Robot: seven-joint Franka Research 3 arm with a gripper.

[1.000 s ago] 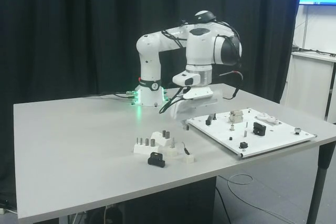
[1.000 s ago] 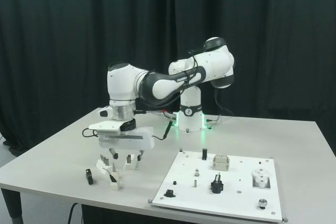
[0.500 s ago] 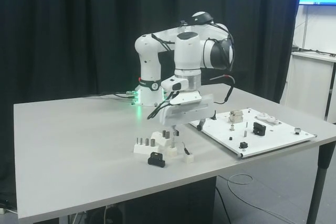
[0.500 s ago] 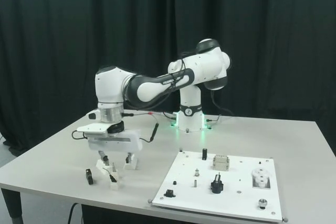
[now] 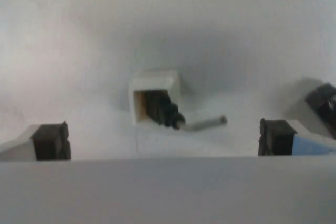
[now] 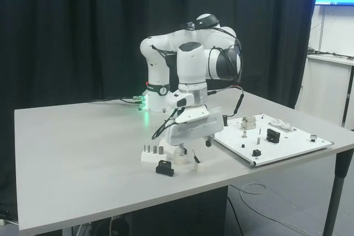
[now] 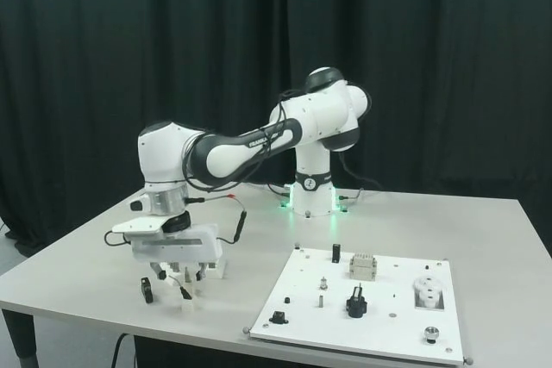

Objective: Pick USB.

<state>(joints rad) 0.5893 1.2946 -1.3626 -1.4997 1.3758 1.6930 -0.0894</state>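
Observation:
The USB plug [image 5: 165, 113] is black, with a short grey stub sticking out, and sits in a small white holder [image 5: 154, 95] on the grey table. In the wrist view it lies between and just beyond my two black fingertips [image 5: 50, 141]. My gripper [image 5: 163, 139] is open and holds nothing. In the first room view the gripper [image 6: 194, 146] hangs just above the white holder [image 6: 198, 164] near the table's front. The second room view shows the gripper [image 7: 179, 274] over the same holder [image 7: 186, 302].
A white block with upright pegs [image 6: 152, 153] and a small black part [image 6: 164, 168] lie right beside the holder. A white board [image 6: 265, 139] carrying several small fittings lies to the right. The arm's base [image 6: 155, 100] stands at the back, lit green.
The arm has swung away from the white board to the small parts near the table's front and has come down over the USB holder. The fingers stay open.

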